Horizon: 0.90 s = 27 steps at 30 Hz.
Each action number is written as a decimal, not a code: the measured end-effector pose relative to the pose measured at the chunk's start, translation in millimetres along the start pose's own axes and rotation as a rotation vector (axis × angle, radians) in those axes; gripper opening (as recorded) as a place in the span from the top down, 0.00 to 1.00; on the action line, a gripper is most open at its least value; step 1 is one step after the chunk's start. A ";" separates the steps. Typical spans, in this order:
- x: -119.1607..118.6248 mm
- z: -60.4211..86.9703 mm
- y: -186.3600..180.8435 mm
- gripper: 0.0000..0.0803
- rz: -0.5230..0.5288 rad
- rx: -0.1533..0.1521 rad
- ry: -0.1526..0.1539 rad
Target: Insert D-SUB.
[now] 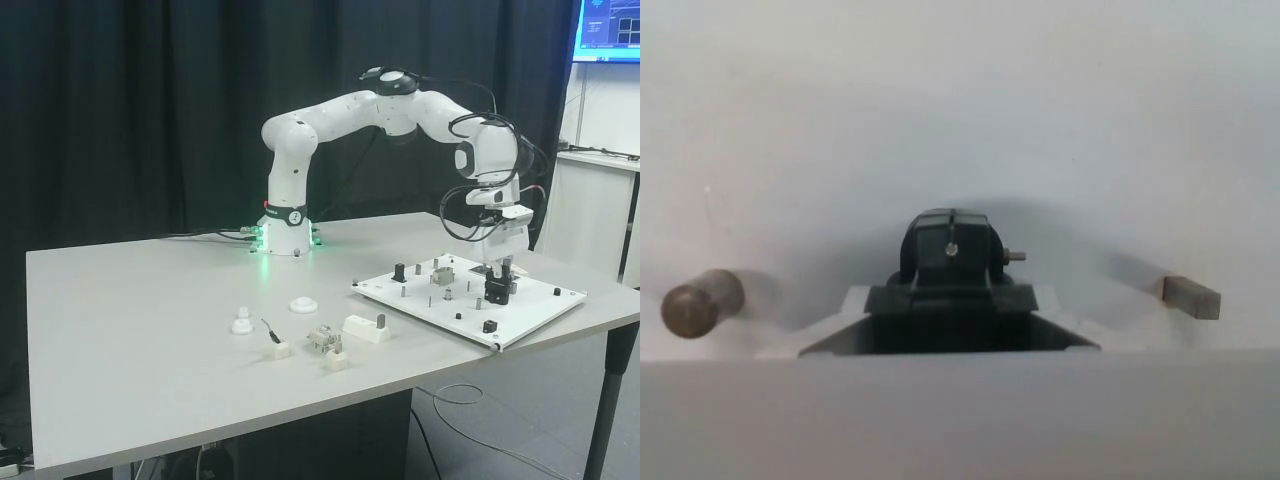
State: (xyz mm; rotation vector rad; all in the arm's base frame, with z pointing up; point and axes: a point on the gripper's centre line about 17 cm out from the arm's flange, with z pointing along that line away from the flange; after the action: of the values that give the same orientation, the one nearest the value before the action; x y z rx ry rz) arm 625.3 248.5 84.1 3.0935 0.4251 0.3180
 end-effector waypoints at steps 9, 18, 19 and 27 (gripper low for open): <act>0.4 1.8 -2.7 0.78 0.016 0.010 0.004; 2.0 0.8 -2.7 0.10 0.035 0.014 0.008; 2.6 0.1 -2.5 0.10 0.037 0.014 0.010; 7.1 -11.6 -5.7 0.02 0.051 0.024 0.018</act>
State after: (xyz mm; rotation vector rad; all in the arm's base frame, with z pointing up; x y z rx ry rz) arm 628.2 255.6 96.7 3.1310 0.3528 0.3441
